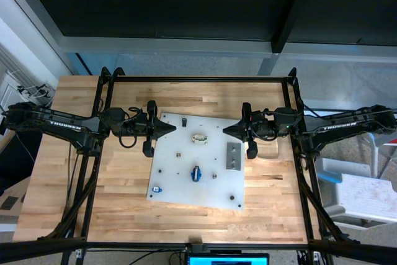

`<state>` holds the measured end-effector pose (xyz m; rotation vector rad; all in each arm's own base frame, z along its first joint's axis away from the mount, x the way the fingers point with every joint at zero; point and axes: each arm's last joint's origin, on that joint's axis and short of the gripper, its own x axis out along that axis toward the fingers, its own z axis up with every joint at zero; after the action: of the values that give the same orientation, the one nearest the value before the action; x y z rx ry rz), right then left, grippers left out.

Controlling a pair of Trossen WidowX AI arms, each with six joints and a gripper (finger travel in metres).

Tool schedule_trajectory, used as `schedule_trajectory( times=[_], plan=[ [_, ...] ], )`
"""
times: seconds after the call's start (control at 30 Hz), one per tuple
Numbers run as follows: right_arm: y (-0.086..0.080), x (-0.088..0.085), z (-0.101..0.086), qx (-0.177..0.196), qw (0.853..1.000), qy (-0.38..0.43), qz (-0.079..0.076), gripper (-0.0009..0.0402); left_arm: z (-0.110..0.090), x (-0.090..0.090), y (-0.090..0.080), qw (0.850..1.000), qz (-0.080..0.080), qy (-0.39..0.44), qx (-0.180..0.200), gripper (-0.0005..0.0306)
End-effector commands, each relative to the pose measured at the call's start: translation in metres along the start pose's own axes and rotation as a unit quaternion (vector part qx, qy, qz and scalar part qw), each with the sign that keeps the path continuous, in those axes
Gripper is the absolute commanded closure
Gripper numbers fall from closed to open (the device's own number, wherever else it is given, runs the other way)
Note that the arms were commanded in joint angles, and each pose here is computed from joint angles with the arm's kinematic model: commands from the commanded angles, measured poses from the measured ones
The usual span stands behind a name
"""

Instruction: Pick the 16mm cylinder and place it in the container

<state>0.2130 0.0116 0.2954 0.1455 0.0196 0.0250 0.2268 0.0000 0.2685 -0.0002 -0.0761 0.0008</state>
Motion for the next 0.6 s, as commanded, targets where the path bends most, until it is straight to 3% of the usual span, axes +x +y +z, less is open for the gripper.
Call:
schedule_trajectory(
  times=[0.03, 0.33, 0.6],
  plan=[
    [0.002, 0.000, 0.009, 0.000, 0.999, 0.032, -0.004, 0.0393, 0.000, 0.000, 0.000, 1.000, 0.000, 0.000, 0.000, 0.0300],
    [0.007, -0.002, 0.036, -0.004, 0.992, 0.127, -0.015, 0.0393, 0.000, 0.000, 0.000, 1.000, 0.000, 0.000, 0.000, 0.0300],
    [0.014, 0.020, 0.048, -0.010, 0.967, 0.256, -0.021, 0.0393, 0.000, 0.000, 0.000, 1.000, 0.000, 0.000, 0.000, 0.0300]
  ],
)
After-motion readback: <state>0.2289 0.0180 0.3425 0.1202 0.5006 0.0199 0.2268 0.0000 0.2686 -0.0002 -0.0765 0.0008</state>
